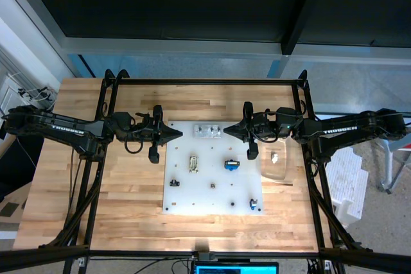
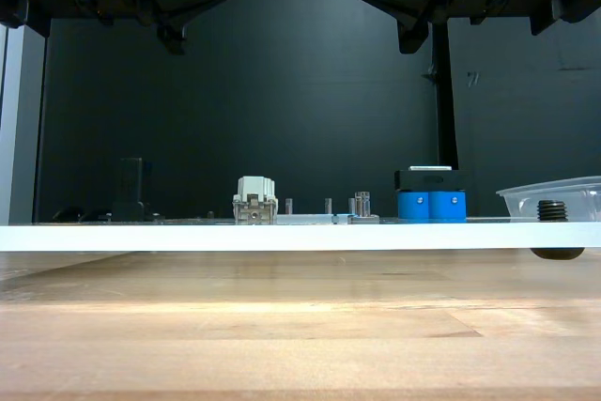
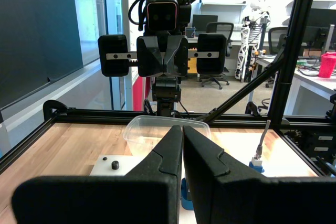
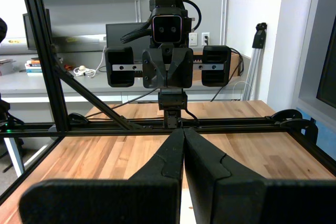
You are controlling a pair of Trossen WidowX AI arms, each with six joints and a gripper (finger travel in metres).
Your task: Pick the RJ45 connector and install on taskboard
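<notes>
The connector (image 3: 257, 158), a clear plug with a grey boot, stands upright in the blue jack (image 3: 256, 167), and its grey cable (image 3: 265, 132) rises from it. From above, the jack (image 1: 255, 205) sits at the near right corner of the white board (image 1: 192, 192), with a grey piece on top. Only the white block (image 1: 275, 157) shows in the clear tray (image 1: 282, 176). My left gripper (image 1: 180, 134) hangs shut over the board's far left edge. My right gripper (image 1: 226, 131) hangs shut and empty over the far right, high above the board.
A blue part (image 1: 232, 165), a pale socket (image 1: 193, 163) and small black fittings (image 1: 174, 183) stand on the board. Black frame rails (image 1: 205, 82) run around the table. Bare wood (image 1: 122, 210) lies left of the board and along the near edge.
</notes>
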